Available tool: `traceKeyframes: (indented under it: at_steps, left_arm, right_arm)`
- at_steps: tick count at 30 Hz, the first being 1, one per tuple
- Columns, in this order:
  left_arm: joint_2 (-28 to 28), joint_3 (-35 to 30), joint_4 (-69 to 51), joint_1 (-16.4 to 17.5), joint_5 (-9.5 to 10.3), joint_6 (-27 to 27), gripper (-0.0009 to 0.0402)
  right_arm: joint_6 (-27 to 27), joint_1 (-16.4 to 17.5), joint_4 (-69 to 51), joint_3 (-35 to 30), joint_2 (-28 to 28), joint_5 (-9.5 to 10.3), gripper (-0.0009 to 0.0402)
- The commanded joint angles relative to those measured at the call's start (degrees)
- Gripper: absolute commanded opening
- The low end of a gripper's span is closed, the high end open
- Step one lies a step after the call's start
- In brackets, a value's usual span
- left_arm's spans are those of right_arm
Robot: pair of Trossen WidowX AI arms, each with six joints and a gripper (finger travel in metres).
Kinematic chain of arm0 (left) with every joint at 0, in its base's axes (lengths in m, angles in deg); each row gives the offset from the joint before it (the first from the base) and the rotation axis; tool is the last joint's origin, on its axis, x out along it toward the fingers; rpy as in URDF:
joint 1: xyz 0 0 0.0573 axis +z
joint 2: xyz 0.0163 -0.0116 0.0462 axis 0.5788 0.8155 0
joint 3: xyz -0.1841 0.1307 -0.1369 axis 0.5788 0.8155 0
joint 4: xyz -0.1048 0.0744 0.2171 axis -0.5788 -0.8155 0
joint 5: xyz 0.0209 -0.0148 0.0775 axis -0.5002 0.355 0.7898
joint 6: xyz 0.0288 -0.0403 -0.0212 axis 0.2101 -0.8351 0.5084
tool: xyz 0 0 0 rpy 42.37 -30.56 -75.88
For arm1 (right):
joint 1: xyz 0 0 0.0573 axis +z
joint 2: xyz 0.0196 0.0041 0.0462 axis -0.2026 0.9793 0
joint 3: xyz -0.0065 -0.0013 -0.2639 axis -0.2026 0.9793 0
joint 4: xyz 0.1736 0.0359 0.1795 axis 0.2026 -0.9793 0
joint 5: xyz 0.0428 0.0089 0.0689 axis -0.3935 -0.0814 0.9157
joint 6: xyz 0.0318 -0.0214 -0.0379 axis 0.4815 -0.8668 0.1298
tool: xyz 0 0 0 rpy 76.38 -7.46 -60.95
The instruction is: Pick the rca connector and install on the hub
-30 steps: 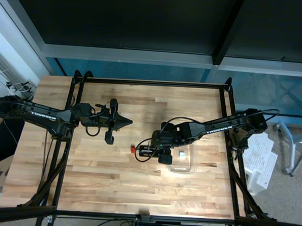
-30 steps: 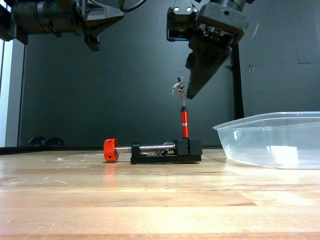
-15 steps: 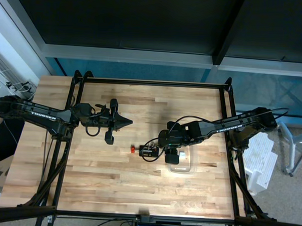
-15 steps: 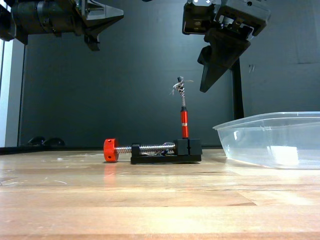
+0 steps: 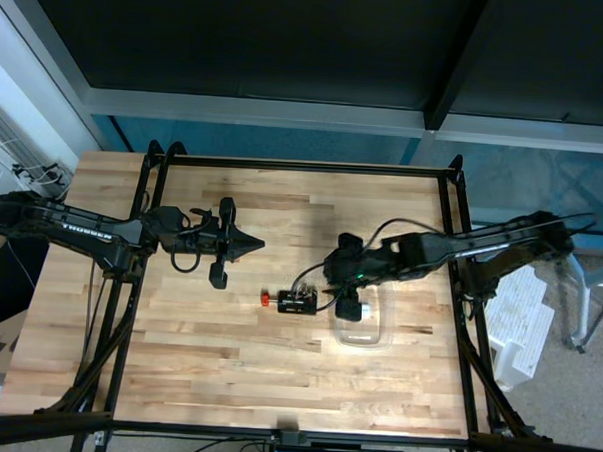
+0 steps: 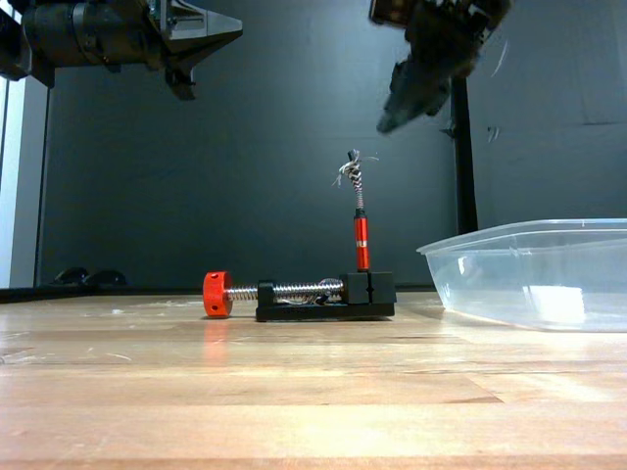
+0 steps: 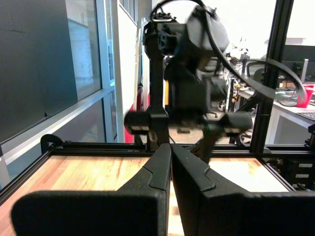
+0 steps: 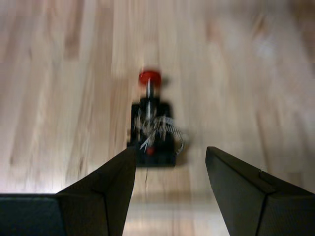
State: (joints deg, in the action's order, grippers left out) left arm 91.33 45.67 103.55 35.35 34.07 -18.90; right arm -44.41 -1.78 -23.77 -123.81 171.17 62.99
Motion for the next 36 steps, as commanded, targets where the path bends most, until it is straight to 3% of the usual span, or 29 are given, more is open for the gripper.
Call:
traceKeyframes:
  at_steps: [1, 9, 14, 16, 19, 22, 36]
  left_arm:
    - [0.0, 0.0, 0.0, 0.0, 0.0, 0.0, 0.0]
    - [0.02, 0.0, 0.0, 0.0, 0.0, 0.0, 0.0]
    - [0.0, 0.0, 0.0, 0.0, 0.0, 0.0, 0.0]
    - [0.02, 0.0, 0.0, 0.0, 0.0, 0.0, 0.0]
    - [0.02, 0.0, 0.0, 0.0, 0.0, 0.0, 0.0]
    - [0.02, 0.0, 0.0, 0.0, 0.0, 0.0, 0.0]
    - [0.02, 0.0, 0.02, 0.0, 0.0, 0.0, 0.0]
  right_arm:
    - [-1.2, -0.24, 7.39, 4.81, -5.14, -0.02, 0.0176]
    - [-4.98, -1.49, 26.88, 16.5, -16.15, -2.69, 0.0102]
    - [-7.39, -3.37, 36.15, 21.38, -20.63, -2.69, 0.0049]
    - [-7.54, -4.74, 38.86, 22.88, -21.75, -1.9, 0.0026]
    - [-8.39, -6.97, 42.29, 25.27, -23.37, 2.14, -0.0004]
    - [-8.33, -8.17, 46.01, 27.56, -24.37, 3.32, 0.0004]
    - [-8.37, -8.33, 54.8, 35.01, -28.46, 3.76, 0.0]
